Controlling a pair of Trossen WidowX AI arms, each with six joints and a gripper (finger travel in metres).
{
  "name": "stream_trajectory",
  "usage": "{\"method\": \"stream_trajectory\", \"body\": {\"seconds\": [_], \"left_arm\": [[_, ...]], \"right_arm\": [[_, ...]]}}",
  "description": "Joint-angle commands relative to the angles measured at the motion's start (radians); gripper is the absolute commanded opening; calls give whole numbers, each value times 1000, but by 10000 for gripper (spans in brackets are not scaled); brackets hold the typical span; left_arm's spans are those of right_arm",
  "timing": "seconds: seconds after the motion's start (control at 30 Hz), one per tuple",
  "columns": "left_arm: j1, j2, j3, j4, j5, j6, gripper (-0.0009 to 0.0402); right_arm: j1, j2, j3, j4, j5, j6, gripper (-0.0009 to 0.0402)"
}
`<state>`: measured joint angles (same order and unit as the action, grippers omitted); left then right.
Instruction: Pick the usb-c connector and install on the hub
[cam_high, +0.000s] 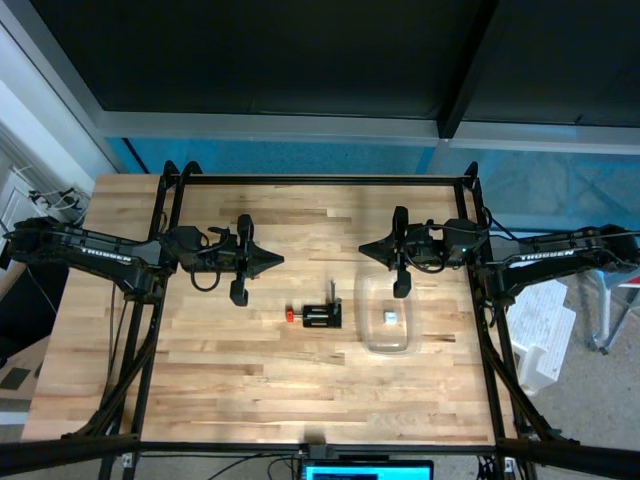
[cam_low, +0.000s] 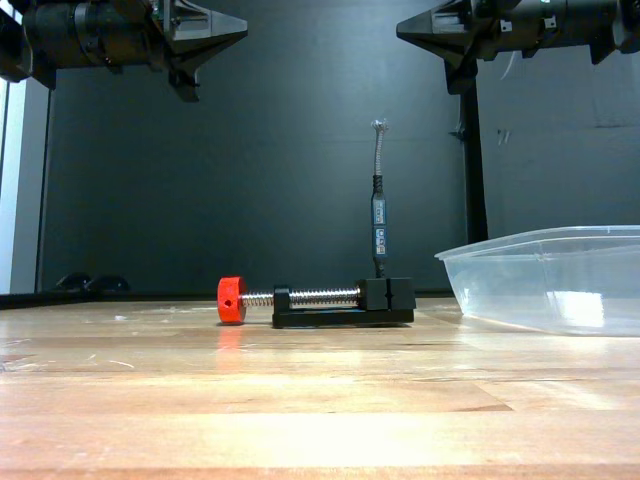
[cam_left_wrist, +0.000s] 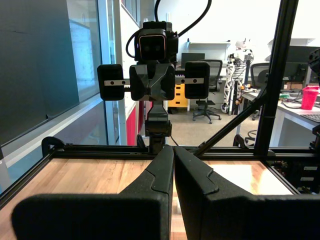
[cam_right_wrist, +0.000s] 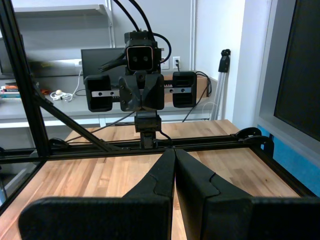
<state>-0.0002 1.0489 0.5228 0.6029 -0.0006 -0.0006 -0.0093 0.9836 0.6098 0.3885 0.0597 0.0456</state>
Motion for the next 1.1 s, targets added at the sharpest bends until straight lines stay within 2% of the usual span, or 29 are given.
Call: {"method": "stream_trajectory", "body": {"seconds": [0.03,0.37,1.1], "left_arm": [[0,0,0,0,0,0,0],[0,0,0,0,0,0,0],[0,0,0,0,0,0,0]], "right_arm": [[0,-2,-4,-1,-2,-2,0],[1,-1,-13,15,-30,-11,0],[2,0,-13,17,-39,-11,0]]}}
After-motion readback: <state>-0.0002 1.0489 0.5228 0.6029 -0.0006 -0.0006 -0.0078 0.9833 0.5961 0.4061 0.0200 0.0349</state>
